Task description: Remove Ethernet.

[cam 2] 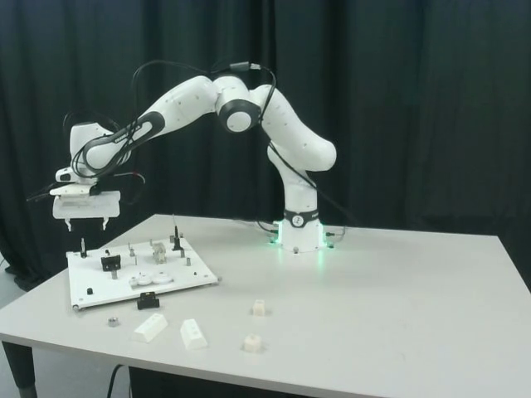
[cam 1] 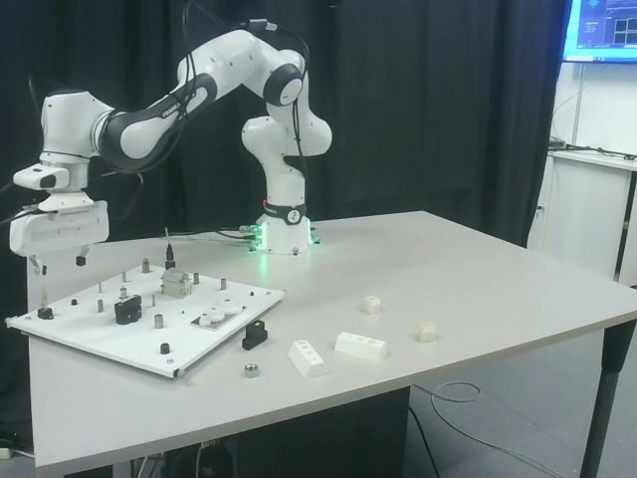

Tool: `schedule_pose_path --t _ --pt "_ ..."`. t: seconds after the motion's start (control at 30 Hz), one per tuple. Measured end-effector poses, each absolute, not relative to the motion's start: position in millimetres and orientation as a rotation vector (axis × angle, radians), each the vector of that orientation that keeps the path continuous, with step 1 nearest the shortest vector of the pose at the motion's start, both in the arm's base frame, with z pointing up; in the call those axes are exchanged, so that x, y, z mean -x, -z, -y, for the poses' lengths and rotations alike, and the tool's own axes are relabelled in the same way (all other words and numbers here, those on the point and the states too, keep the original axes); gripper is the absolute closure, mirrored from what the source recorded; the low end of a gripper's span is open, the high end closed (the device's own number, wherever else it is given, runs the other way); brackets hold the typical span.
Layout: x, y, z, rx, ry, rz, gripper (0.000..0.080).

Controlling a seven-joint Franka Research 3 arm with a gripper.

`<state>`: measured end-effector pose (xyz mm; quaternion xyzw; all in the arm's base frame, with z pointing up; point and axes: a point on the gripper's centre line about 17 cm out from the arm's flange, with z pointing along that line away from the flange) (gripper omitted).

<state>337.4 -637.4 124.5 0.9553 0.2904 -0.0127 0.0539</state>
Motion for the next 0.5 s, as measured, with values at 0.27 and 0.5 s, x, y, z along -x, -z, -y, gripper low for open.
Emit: schedule_pose_path --t 0.27,0.5 --pt "-330 -112 643 -2.901 0.048 -0.924 0.0003" --pt "-325 -102 649 -2.89 0.06 -0.983 0.0003"
